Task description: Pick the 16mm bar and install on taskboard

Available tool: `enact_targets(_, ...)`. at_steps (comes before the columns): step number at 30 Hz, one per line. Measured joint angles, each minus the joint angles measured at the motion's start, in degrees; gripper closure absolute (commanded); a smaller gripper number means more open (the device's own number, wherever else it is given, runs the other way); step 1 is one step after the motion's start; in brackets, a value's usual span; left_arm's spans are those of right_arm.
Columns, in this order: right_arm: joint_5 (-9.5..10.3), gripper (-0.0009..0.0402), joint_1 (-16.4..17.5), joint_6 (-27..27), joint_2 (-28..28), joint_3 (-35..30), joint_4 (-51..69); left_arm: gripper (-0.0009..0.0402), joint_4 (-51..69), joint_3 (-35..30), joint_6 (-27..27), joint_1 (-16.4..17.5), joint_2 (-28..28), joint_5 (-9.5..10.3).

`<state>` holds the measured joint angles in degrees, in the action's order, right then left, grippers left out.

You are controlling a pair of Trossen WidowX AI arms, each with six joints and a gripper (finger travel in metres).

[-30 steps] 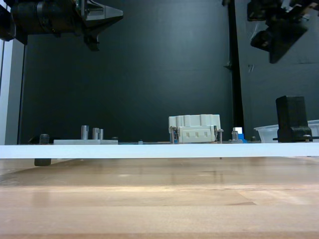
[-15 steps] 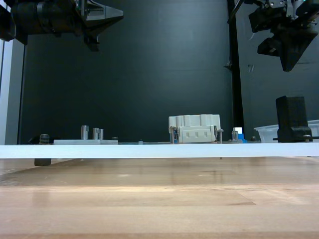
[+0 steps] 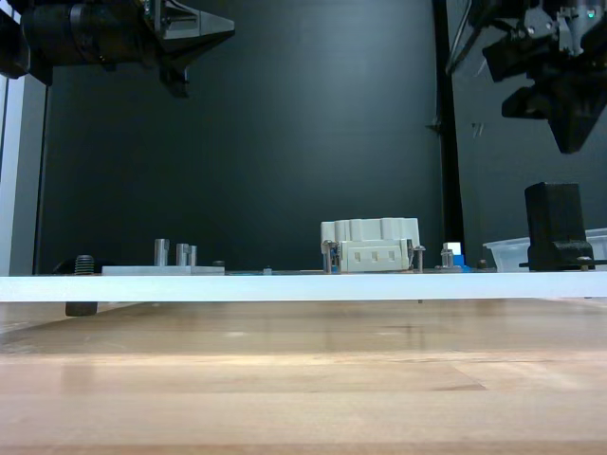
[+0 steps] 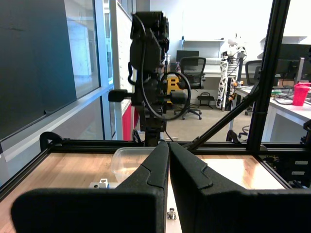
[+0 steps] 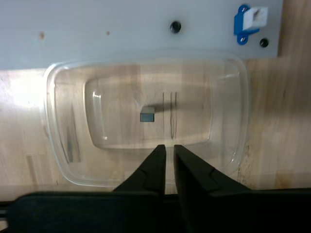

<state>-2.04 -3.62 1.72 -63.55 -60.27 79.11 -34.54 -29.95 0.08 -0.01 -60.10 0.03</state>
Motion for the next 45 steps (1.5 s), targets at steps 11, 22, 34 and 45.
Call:
enact_targets(11,-0.87,0.0221,1.53,-1.46,0.00,6.51,-6.14,0.0393,0.02,0.00,-0.02,0.00,0.00,0.00)
enact_targets(22,-1.44,0.0182,5.07,-4.22,0.00,12.13,-10.97,0.0393,0.02,0.00,0.00,0.00,0.00,0.00)
enact_targets(34,-1.53,0.0182,6.25,-5.27,-3.58,15.19,-16.61,0.0393,0.00,0.00,-0.02,0.00,0.00,-0.02)
enact_targets(45,-1.44,0.0182,7.34,-5.51,-3.76,17.16,-18.08,0.0393,0.02,0.00,0.00,0.00,0.00,-0.02)
